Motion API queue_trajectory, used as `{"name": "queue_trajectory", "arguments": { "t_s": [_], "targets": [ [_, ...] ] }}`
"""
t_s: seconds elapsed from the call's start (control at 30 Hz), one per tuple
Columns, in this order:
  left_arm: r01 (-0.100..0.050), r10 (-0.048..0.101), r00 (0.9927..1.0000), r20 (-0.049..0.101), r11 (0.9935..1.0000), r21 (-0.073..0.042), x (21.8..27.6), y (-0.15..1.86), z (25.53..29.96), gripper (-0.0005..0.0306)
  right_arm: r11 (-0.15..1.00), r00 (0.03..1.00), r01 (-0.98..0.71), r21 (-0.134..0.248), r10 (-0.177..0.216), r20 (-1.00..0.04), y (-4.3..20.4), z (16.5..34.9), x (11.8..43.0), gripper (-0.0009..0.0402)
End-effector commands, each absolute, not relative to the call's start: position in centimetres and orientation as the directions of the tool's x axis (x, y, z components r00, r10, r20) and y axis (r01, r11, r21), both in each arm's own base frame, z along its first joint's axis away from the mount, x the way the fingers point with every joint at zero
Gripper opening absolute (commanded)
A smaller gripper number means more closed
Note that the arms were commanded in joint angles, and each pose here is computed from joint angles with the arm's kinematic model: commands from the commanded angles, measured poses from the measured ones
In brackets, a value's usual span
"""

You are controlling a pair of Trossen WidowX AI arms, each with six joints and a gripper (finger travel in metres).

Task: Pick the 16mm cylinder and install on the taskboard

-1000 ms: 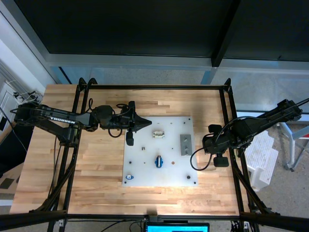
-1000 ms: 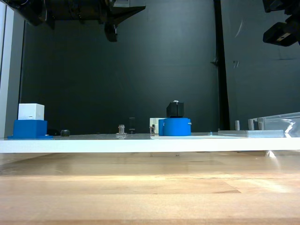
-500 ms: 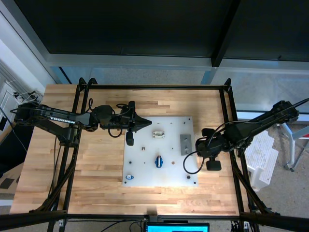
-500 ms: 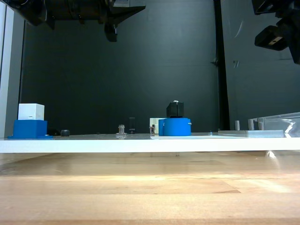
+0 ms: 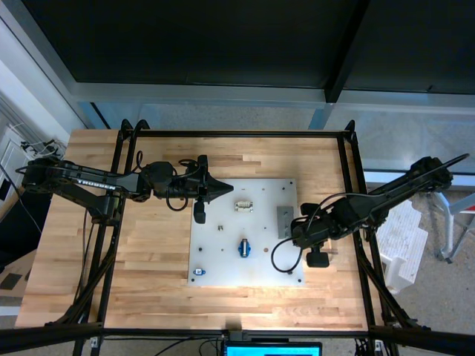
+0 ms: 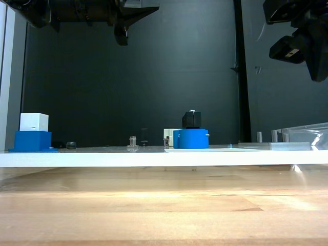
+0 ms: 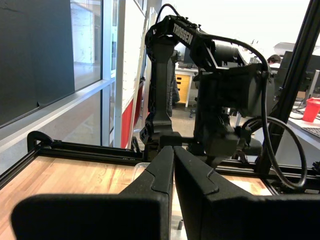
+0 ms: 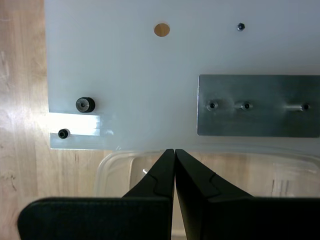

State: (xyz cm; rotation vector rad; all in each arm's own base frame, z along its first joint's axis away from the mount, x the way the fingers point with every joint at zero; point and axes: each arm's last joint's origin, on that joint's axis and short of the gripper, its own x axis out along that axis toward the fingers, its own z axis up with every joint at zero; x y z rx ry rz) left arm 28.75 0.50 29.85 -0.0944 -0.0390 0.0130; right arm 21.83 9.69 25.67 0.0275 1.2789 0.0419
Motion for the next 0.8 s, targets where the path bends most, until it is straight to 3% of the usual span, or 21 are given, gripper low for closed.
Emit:
{"name": "queue_trajectory", "arguments": {
  "t_s": [0.03, 0.6, 0.67, 0.8],
  "targets": [
    [-0.011, 0.015, 0.99917, 0.038, 0.99546, -0.094, 28.76, 0.5, 29.85, 0.0, 0.999, 0.292, -0.02, 0.046, 0.049, -0.955, 9.9, 25.4, 22.2, 0.0],
    [-0.011, 0.015, 0.99915, 0.038, 0.99546, -0.094, 28.76, 0.5, 29.85, 0.0, 0.998, 0.283, -0.036, 0.048, 0.056, -0.958, 9.8, 25.4, 22.1, 0.0],
    [-0.011, 0.015, 0.99915, 0.038, 0.99546, -0.094, 28.76, 0.5, 29.85, 0.0, 0.997, 0.289, -0.039, 0.06, 0.069, -0.955, 9.7, 25.8, 21.8, 0.0],
    [-0.011, 0.015, 0.99917, 0.038, 0.99546, -0.094, 28.76, 0.5, 29.85, 0.0, 0.999, 0.331, -0.021, 0.04, 0.044, -0.943, 9.0, 27.0, 20.6, 0.0]
  ]
}}
